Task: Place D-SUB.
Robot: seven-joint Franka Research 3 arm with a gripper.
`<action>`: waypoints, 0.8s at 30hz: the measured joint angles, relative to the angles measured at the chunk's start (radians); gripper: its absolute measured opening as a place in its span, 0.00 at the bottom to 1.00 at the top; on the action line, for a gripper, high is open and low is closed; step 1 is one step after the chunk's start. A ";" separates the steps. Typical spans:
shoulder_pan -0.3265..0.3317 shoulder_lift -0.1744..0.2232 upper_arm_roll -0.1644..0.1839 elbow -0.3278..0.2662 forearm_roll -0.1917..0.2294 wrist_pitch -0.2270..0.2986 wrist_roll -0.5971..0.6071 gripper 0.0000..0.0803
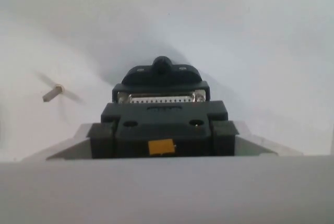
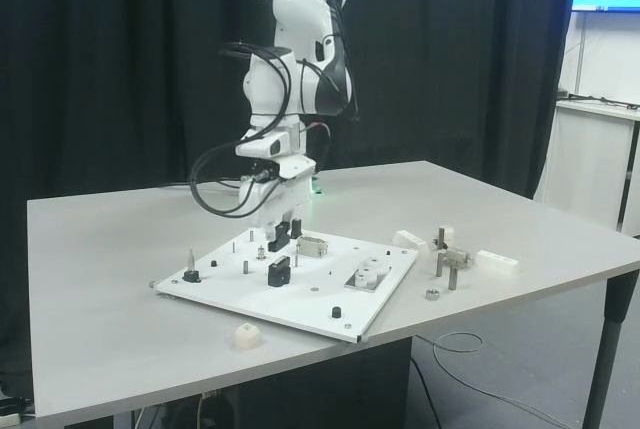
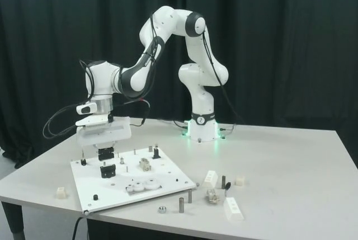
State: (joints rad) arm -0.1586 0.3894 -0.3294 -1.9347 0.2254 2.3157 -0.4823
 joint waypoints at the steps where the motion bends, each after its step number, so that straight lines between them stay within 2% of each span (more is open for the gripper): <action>1: 0.000 -0.004 -0.001 0.000 0.000 -0.004 0.000 0.48; 9: 0.002 -0.020 -0.011 0.000 -0.002 -0.024 0.000 0.48; 24: 0.002 -0.021 -0.017 0.003 -0.006 -0.024 0.000 0.48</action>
State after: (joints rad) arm -0.1563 0.3682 -0.3466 -1.9312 0.2197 2.2916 -0.4824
